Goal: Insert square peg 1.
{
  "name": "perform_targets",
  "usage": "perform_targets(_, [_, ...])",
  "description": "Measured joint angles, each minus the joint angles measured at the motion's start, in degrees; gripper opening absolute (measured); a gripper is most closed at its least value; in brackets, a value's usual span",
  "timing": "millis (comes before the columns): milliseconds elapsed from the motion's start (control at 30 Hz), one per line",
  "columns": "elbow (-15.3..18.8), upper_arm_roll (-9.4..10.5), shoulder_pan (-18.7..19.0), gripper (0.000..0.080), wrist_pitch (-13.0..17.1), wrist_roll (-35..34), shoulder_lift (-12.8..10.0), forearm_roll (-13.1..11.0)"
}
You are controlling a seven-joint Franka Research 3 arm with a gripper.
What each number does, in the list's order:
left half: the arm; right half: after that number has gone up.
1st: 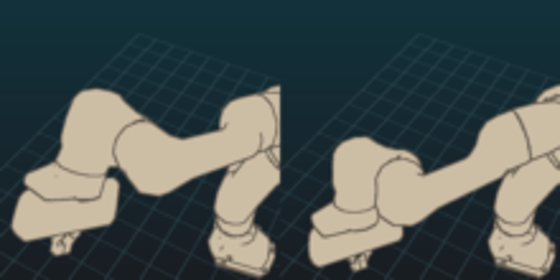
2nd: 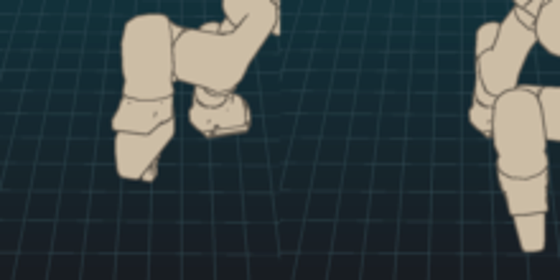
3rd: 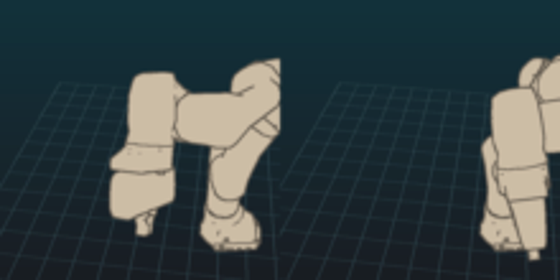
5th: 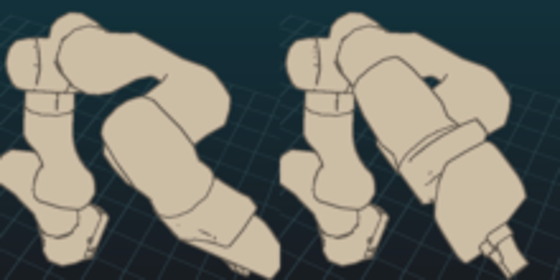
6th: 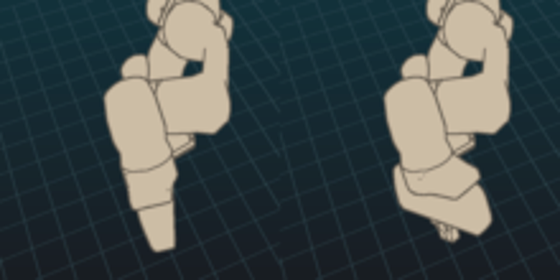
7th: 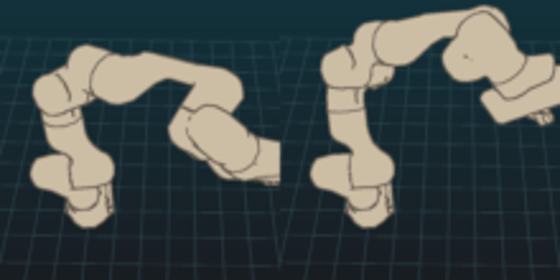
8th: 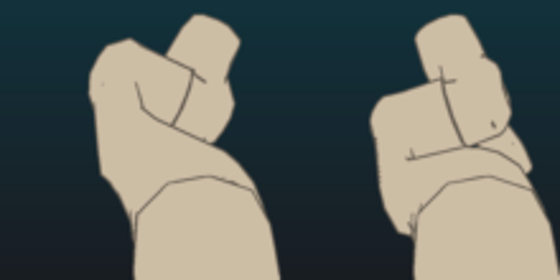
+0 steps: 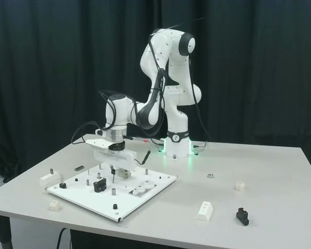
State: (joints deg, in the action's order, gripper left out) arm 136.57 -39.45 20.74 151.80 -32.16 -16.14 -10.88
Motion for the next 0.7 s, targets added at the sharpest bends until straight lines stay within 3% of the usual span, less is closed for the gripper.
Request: perform_targets(700, [0.0,0.08,-0.7,0.0026,0.2,-0.1,0.0,-0.1])
